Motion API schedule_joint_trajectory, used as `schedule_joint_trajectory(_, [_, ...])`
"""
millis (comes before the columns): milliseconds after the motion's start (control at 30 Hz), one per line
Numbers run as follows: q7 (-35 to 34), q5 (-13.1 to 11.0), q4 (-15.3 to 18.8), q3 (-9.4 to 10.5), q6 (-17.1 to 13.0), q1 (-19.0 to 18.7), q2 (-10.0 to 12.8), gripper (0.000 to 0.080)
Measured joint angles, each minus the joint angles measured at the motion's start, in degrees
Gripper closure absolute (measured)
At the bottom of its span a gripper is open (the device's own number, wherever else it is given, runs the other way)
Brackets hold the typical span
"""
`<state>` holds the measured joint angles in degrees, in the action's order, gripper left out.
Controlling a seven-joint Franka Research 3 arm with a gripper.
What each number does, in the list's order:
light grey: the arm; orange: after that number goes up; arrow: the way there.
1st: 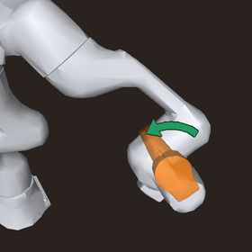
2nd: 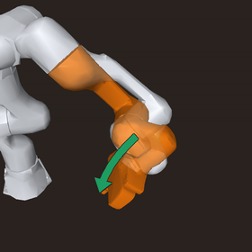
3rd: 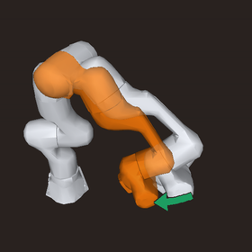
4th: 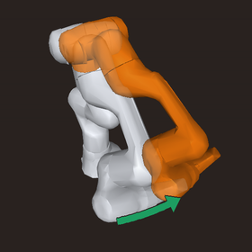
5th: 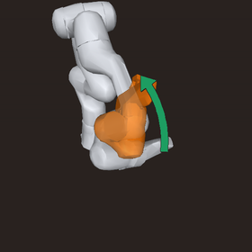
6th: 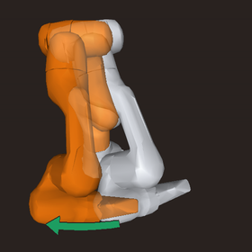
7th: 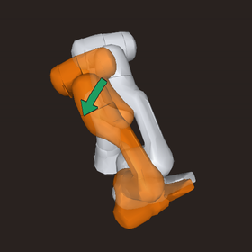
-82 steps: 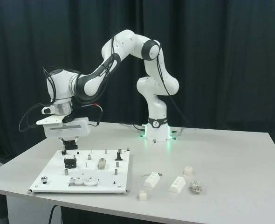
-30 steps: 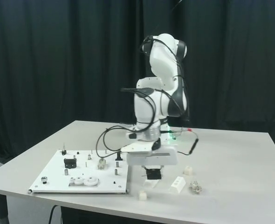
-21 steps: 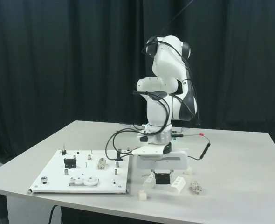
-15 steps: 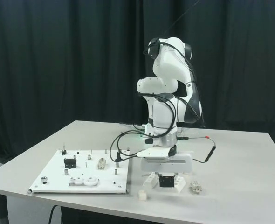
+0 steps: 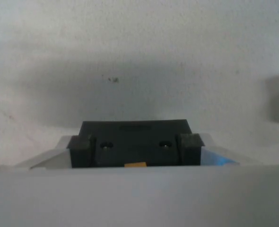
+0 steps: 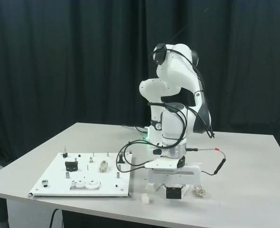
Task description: Place D-SUB.
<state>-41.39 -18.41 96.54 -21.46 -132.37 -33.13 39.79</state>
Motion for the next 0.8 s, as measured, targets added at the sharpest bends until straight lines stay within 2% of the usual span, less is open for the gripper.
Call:
schedule_joint_trajectory(300, [-0.01, 0.0, -0.85, 0.09, 0.24, 0.0, 1.11, 0.0419])
schedule_joint_trajectory(633, [-0.01, 0.03, -1.22, 0.13, 0.84, 0.0, 1.21, 0.0419])
schedule_joint_trajectory(667, [-0.01, 0.05, -1.34, 0.13, 1.06, 0.01, 1.21, 0.0206])
schedule_joint_trajectory(800, [-0.01, 0.18, -2.07, 0.13, 2.02, 0.04, 1.21, 0.0206])
